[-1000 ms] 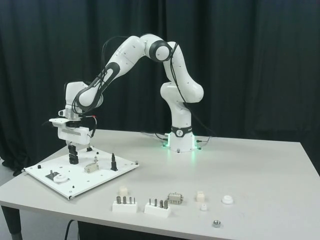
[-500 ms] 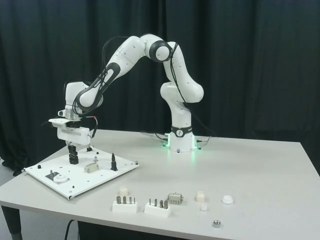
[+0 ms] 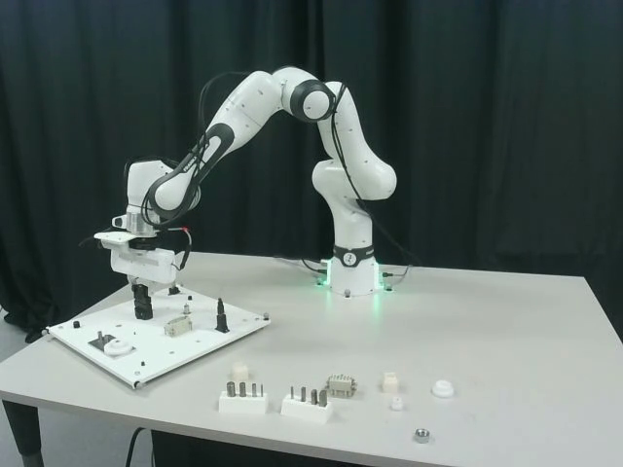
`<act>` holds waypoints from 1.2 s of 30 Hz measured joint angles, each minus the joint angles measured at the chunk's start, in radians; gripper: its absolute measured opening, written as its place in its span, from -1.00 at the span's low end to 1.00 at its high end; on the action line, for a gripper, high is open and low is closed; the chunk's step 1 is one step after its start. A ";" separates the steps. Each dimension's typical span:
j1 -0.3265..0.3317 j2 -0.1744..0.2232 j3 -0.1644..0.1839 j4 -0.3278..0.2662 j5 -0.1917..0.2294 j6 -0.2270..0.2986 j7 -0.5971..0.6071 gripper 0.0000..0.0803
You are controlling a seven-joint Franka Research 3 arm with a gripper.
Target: Insert D-SUB.
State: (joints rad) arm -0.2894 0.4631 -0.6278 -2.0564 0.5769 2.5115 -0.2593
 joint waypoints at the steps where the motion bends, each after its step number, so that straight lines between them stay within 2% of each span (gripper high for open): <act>1: 0.000 0.000 0.000 0.000 0.000 0.000 0.000 -0.01; 36: -0.001 0.000 -0.002 0.000 0.000 -0.007 0.036 -0.01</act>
State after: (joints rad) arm -0.2903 0.4628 -0.6294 -2.0564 0.5770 2.5047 -0.2229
